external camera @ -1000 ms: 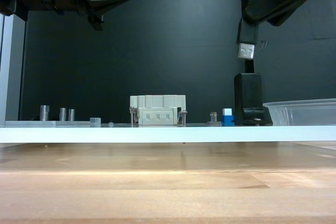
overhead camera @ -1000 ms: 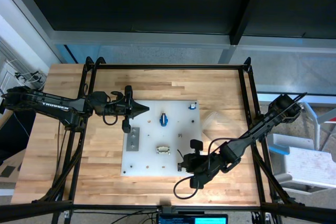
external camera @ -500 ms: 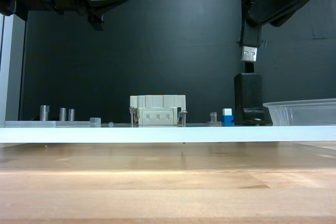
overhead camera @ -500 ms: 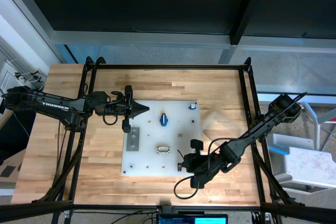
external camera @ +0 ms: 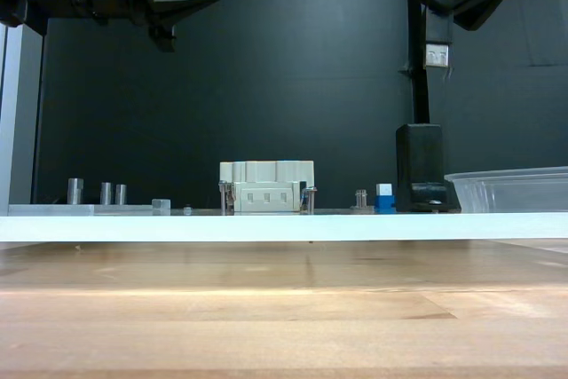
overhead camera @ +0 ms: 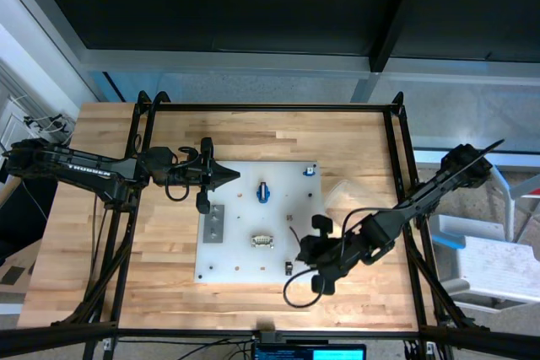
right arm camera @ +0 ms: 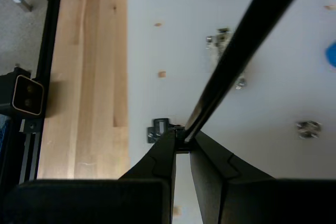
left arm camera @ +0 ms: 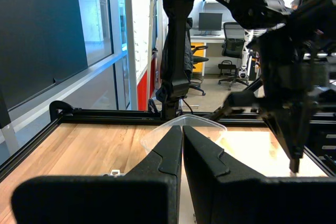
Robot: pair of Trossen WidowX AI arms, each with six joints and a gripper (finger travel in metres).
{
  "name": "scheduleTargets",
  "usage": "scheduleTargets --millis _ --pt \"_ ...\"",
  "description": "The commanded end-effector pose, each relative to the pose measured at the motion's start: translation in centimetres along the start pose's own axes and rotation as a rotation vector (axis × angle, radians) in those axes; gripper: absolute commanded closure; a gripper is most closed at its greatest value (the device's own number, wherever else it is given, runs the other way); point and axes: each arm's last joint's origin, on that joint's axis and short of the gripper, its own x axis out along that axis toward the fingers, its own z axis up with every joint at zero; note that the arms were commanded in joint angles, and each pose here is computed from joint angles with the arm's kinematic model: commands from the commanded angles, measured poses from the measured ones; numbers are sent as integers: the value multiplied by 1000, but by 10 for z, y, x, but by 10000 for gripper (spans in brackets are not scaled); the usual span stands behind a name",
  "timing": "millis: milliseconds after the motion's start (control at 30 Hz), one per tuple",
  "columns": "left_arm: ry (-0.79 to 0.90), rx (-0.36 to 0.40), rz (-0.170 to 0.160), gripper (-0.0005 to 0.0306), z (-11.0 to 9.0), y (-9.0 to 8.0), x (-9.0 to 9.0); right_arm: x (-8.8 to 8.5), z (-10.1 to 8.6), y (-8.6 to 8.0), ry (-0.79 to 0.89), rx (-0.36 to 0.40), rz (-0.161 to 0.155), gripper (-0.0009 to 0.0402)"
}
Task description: Remove the USB connector from the USB hub and place in the container
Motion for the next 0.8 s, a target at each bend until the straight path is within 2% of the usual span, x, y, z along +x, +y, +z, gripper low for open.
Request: scheduleTargets --millis 33,167,300,600,800 --pt "0 0 0 300 0 0 0 -11 1 -8 15 -1 -14 393" --pt "0 0 0 300 0 0 0 -23 2 -19 43 10 -44 393" --pt "0 0 0 300 0 0 0 -35 2 -30 72 13 -47 393" --pt "0 0 0 300 0 0 0 -67 -4 -58 133 14 -112 393" --pt "0 0 0 300 0 0 0 -79 -19 -75 139 44 -108 393"
